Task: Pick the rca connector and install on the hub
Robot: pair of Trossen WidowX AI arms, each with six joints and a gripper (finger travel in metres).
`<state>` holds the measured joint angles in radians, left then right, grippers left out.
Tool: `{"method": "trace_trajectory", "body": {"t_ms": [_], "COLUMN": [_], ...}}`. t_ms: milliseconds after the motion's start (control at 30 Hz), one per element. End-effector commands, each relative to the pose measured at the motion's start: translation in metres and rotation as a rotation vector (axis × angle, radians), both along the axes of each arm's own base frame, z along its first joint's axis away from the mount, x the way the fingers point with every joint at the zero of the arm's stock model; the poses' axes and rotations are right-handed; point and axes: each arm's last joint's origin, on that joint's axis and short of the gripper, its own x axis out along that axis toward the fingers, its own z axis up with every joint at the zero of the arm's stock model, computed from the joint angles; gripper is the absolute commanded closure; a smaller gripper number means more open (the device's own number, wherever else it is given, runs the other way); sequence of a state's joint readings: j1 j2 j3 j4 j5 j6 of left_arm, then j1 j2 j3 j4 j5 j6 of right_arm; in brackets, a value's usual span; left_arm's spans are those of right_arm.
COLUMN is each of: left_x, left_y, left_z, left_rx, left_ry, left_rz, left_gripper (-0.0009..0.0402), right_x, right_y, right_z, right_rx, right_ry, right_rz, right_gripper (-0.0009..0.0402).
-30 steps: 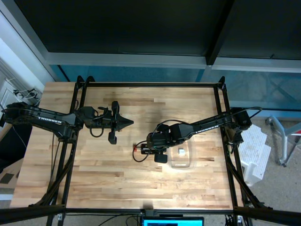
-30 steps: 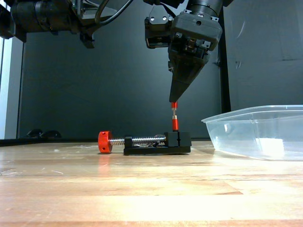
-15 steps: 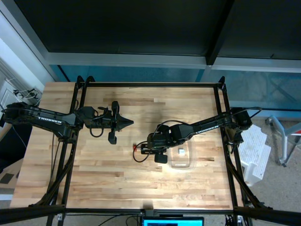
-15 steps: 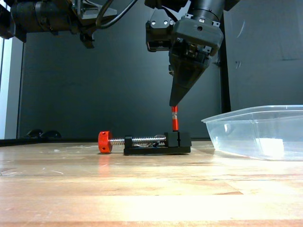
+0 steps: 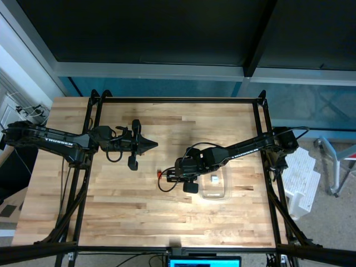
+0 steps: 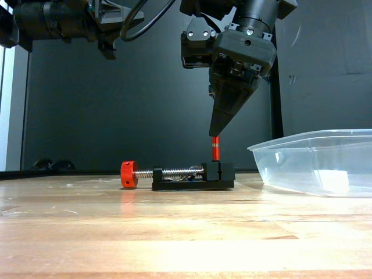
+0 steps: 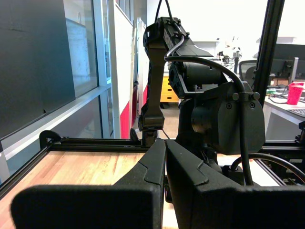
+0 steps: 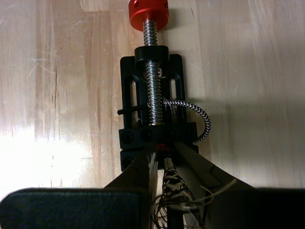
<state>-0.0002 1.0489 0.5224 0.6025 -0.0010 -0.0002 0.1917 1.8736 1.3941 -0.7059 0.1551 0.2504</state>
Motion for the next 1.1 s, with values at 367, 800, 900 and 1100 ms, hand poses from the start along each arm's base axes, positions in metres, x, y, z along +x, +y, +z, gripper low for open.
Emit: {"method": "trace_trajectory", "body": {"t_ms": [367, 800, 900, 1100], "left_x": [0.000, 0.000, 0.000, 0.000], "left_y": [0.000, 0.000, 0.000, 0.000], "left_z": [0.000, 0.000, 0.000, 0.000], "left_rx": [0.000, 0.000, 0.000, 0.000], "left_ry": [-0.001, 0.000, -0.001, 0.000], "left_rz": [0.000, 0.000, 0.000, 0.000], "left_gripper": [0.0393, 0.0393, 0.0393, 0.0393], "right_x": [0.002, -0.002, -0.007, -0.029], "right_y": [0.000, -0.001, -0.001, -0.002], "right_z": [0.003, 0.015, 0.023, 0.041], "right_rx": [0.001, 0.007, 0.010, 0.018], "right_ry": [-0.013, -0.031, -0.046, -0.094], "right_rz": [-0.001, -0.005, -0.003, 0.007], "right_gripper": [0.0374, 0.0221, 0.0194, 0.0175]}}
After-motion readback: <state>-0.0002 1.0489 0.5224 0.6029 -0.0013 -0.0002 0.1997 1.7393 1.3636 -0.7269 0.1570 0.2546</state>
